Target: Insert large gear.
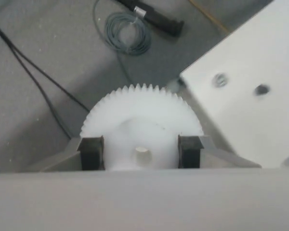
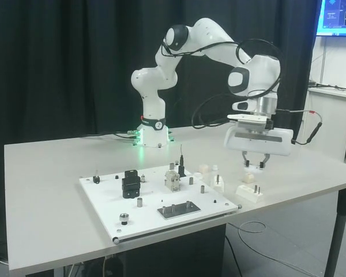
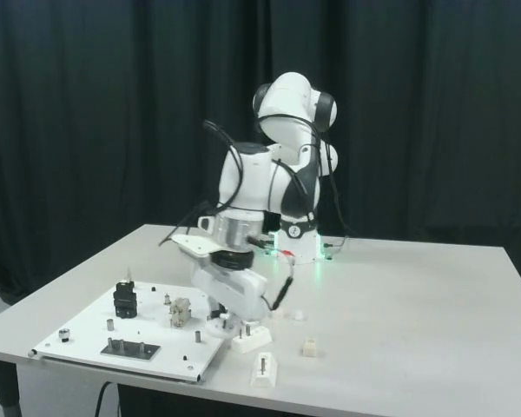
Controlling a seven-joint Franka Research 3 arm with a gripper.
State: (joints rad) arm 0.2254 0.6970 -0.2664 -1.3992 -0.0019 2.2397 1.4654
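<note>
The white arm [image 2: 190, 40] rose from its base [image 2: 153, 134] at the far side of the grey table [image 2: 46, 173], arched high, then folded down toward the right, so that the wrist pointed straight downward over the table's right portion. The gripper [image 2: 254, 163] hung a little above a small white holder block [image 2: 249, 192], just right of the white assembly board [image 2: 155, 202]. In the second room view the same gripper [image 3: 230, 320] was poised near the board's right edge, above a white block [image 3: 251, 338], with two further small white pieces [image 3: 265, 369] lying apart on the table nearer the front edge.

In the wrist view the two black finger pads [image 1: 92, 153] were clenched on opposite sides of the large gear [image 1: 142, 120], a white toothed wheel with a central bore, held edge-up between them. Beyond the gear lay the grey floor with a coiled grey cable [image 1: 127, 32] and black cables [image 1: 33, 82]; a corner of the white board [image 1: 250, 96], carrying a small peg and a hole, showed beside the gear. The board itself bore black fixtures [image 2: 131, 183] and upright pegs.
</note>
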